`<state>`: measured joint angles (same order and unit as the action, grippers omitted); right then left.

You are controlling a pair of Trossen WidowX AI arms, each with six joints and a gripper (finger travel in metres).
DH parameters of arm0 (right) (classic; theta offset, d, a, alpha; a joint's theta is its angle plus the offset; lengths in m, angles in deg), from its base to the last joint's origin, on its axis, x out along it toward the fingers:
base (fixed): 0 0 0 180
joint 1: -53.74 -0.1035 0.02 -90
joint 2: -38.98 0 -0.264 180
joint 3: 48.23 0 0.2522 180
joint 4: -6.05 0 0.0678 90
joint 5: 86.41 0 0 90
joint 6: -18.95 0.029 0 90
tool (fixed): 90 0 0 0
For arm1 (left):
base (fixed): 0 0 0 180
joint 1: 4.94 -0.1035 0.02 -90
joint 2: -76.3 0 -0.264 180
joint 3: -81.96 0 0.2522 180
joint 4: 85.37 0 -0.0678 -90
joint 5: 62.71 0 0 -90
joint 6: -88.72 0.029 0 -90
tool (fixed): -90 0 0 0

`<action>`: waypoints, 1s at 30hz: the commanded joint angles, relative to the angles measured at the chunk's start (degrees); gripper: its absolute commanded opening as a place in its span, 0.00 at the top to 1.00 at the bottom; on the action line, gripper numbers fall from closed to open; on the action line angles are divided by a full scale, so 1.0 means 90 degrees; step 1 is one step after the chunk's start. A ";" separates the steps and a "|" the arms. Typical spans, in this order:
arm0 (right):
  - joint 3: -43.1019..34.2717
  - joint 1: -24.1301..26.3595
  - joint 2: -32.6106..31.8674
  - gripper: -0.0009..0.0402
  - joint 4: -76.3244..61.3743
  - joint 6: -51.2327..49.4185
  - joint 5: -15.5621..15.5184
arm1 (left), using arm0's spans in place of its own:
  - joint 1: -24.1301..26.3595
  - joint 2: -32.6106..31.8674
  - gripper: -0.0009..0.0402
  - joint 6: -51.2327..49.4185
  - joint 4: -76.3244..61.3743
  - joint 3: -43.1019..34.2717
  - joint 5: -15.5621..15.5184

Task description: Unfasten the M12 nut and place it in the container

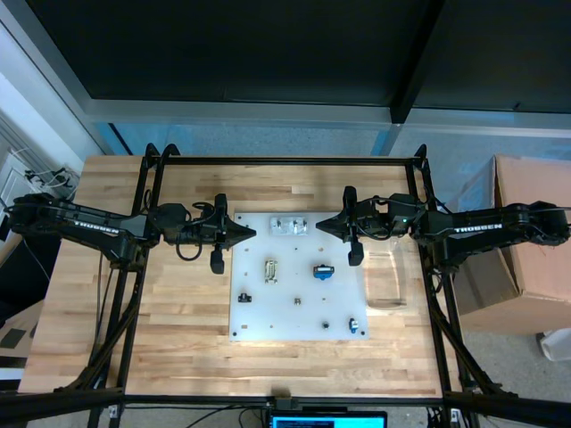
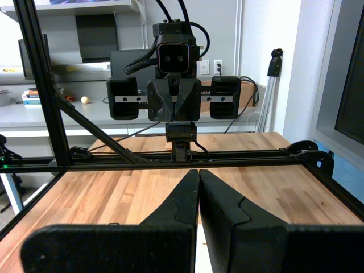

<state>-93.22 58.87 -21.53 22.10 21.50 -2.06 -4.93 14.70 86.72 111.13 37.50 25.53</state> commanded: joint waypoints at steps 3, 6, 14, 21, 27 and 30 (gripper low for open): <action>-0.0002 -0.0002 0.0000 0.98 0.0002 0.0002 0.0000 | 0.0000 0.0000 0.98 0.0000 0.0002 -0.0002 0.0002; -0.0002 -0.0002 0.0000 0.98 0.0002 0.0005 0.0000 | 0.0000 0.0000 0.98 0.0000 0.0002 -0.0002 0.0002; -0.0165 -0.0223 0.0000 0.98 -0.0483 0.0284 -0.0221 | 0.0000 0.0000 0.98 0.0000 0.0000 -0.0002 0.0002; -0.0639 -0.1158 -0.0002 0.98 -0.1702 0.0403 0.0316 | 0.0000 0.0000 0.98 0.0000 0.0000 -0.0002 0.0002; -0.1163 -0.2069 -0.0046 0.98 -0.2987 0.1035 0.1535 | -0.0002 0.0000 0.98 0.0000 0.0002 -0.0002 0.0002; -0.1443 -0.2484 -0.0165 0.98 -0.3521 0.1457 0.2045 | 0.0000 0.0000 0.98 0.0000 0.0002 -0.0002 0.0002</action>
<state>-105.13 37.99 -22.49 -7.59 33.13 14.51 -4.93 14.70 86.72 111.13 37.50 25.55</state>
